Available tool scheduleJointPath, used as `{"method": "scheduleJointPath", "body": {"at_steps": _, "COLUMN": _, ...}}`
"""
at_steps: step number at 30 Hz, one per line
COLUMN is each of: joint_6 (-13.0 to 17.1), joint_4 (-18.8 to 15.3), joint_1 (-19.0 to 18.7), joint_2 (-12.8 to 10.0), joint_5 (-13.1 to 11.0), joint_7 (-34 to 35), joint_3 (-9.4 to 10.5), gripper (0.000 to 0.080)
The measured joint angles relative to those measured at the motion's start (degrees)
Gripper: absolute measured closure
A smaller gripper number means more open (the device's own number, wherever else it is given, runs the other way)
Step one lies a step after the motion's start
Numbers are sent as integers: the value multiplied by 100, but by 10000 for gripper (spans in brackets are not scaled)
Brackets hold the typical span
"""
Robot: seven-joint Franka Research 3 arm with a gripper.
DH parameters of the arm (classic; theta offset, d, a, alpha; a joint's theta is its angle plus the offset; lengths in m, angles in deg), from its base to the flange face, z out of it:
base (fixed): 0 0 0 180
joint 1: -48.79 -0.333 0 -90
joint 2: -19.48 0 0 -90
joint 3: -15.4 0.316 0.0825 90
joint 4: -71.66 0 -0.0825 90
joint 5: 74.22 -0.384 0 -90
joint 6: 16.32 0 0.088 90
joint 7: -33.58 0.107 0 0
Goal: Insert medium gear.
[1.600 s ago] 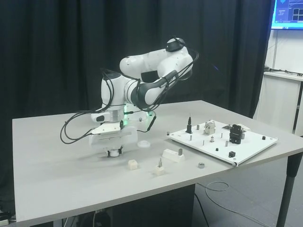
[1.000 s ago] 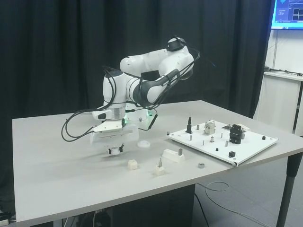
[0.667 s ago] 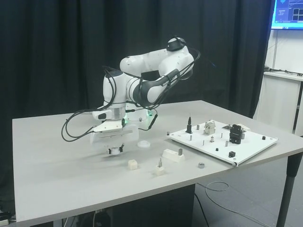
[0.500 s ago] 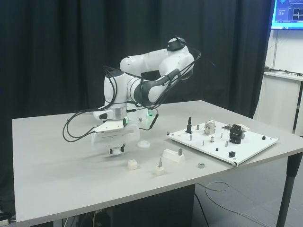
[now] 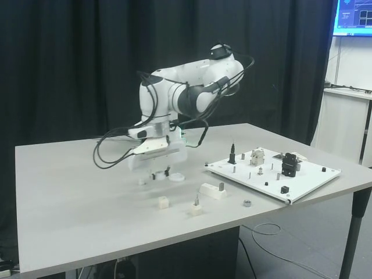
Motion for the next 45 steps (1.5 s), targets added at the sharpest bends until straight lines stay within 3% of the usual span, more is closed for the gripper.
{"method": "scheduleJointPath", "body": {"at_steps": 10, "joint_6": -630, "joint_4": -4, "joint_1": -649, "joint_2": 0, "joint_5": -4, "joint_7": 576, "joint_3": -303, "gripper": 405}}
{"method": "scheduleJointPath", "body": {"at_steps": 18, "joint_6": -941, "joint_4": -84, "joint_1": -1351, "joint_2": 3, "joint_5": -3, "joint_7": 1264, "joint_3": -451, "gripper": 405}}
{"method": "scheduleJointPath", "body": {"at_steps": 33, "joint_6": -1074, "joint_4": -453, "joint_1": -3015, "joint_2": 125, "joint_5": 67, "joint_7": 2729, "joint_3": -666, "gripper": 405}}
{"method": "scheduleJointPath", "body": {"at_steps": 45, "joint_6": -1071, "joint_4": -501, "joint_1": -4297, "joint_2": 268, "joint_5": 188, "joint_7": 4130, "joint_3": -876, "gripper": 405}}
